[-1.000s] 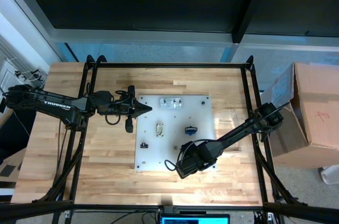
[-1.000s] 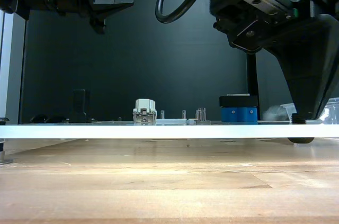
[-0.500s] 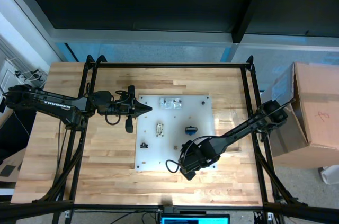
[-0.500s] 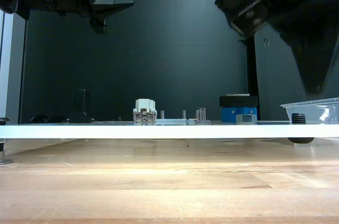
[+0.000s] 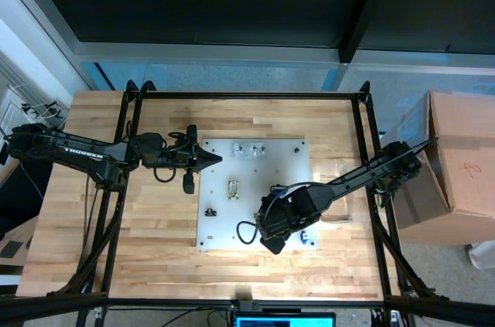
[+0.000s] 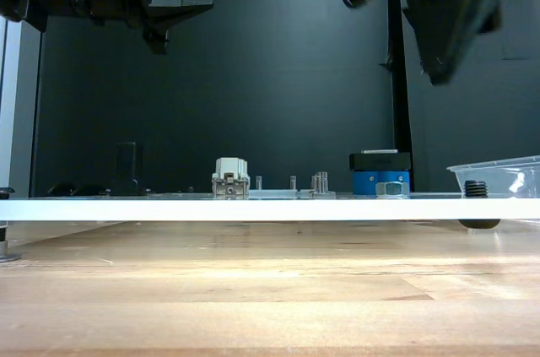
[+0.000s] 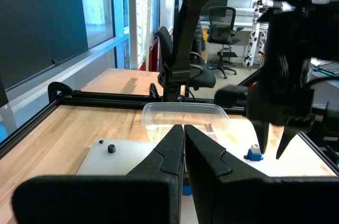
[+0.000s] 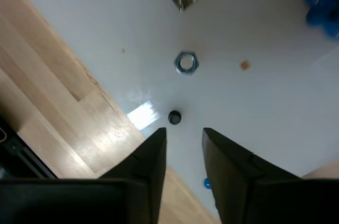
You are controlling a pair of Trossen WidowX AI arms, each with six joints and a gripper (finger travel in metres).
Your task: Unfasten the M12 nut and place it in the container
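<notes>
The small silver nut [image 8: 186, 63] lies flat and free on the white board [image 5: 224, 226], off its stud and outside the container. In the low view the nut [image 6: 390, 190] rests in front of the blue part. The black stud [image 8: 174, 117] stands bare, its ribs showing [image 6: 476, 189]. My right gripper [image 8: 184, 134] hangs high above them [image 6: 443, 70], open, nothing between its fingers. The left gripper [image 5: 219, 159] hovers at the board's left edge, its fingers [image 7: 175, 139] pressed together and empty.
The clear container [image 7: 185, 115] stands just off the board's right edge [image 5: 336, 180]. A blue part [image 6: 380, 181], a white connector [image 6: 230, 181] and small pins sit mid-board. A black frame rail [image 5: 363, 141] borders the table.
The right gripper, down over the stud a second ago, has lifted and swung toward mid-board. The nut, unseen then, now lies on the board left of the bare stud. Left arm unmoved.
</notes>
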